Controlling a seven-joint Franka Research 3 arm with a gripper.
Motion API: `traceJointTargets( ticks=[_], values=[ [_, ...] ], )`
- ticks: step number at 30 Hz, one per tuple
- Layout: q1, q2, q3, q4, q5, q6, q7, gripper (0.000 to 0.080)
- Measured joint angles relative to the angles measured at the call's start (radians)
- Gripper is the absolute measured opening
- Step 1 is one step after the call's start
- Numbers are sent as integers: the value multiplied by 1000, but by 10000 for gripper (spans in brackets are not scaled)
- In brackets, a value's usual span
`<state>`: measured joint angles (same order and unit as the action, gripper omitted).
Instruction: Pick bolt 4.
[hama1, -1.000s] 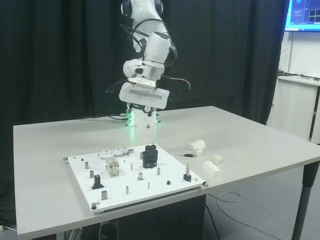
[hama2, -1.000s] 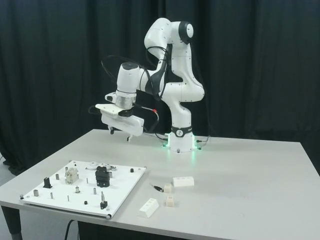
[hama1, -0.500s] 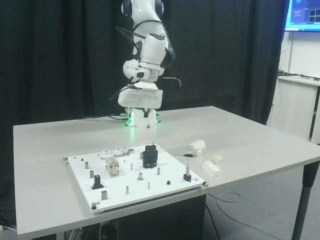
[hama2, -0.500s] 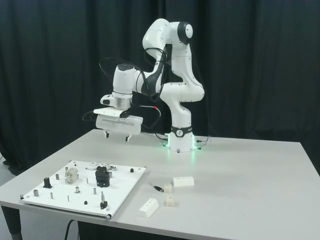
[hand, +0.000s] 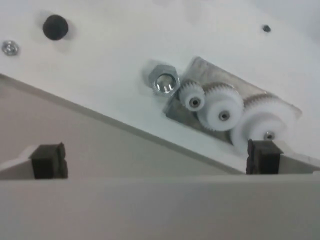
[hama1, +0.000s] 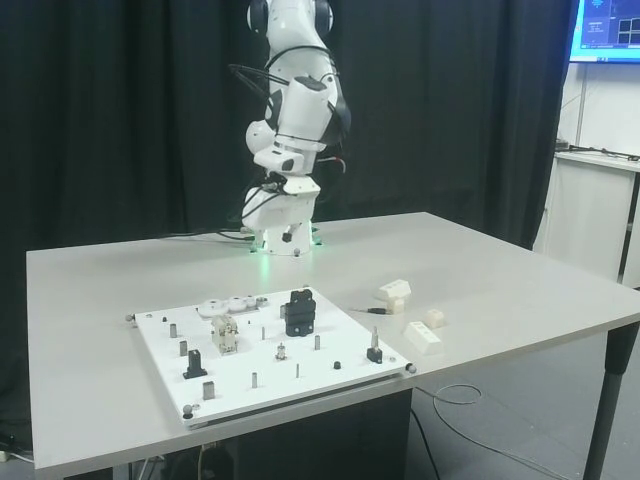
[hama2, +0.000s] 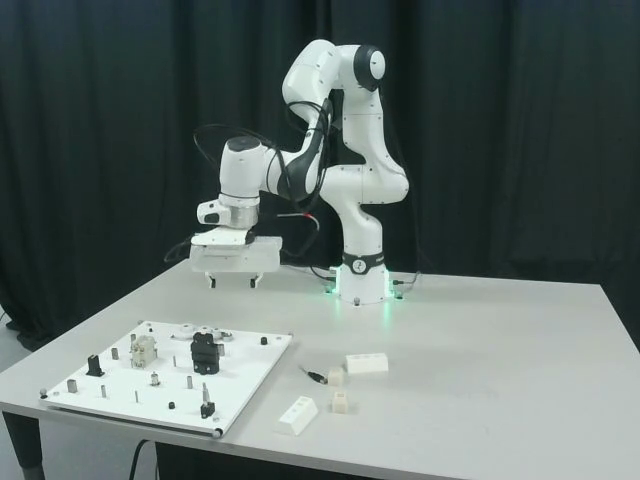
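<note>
On the grey desk (hama2: 520, 360), white blocks (hama2: 367, 363) are lying nearest the front edge beside the white board (hama1: 262, 355), which is carrying a black fixture (hama1: 300, 312) and several small upright bolts (hama1: 279, 352); which one is bolt 4 cannot be told. Farther back, the pincer (hama2: 231, 281) is hanging wide open and empty, above the desk beyond the board. Only the wrist view is showing three white gears (hand: 224, 112) and a hex nut (hand: 164, 81) near the board's edge.
</note>
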<state>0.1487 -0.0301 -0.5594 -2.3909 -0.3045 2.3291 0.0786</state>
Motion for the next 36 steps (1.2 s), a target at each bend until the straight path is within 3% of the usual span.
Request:
traceJointTargets(
  ticks=[12,21,36],
  values=[
    [-20,93,-4,35,106,24,-216,800],
    [-31,153,-8,61,192,36,-308,800],
    [-36,227,-9,61,280,36,-447,800]
  ],
)
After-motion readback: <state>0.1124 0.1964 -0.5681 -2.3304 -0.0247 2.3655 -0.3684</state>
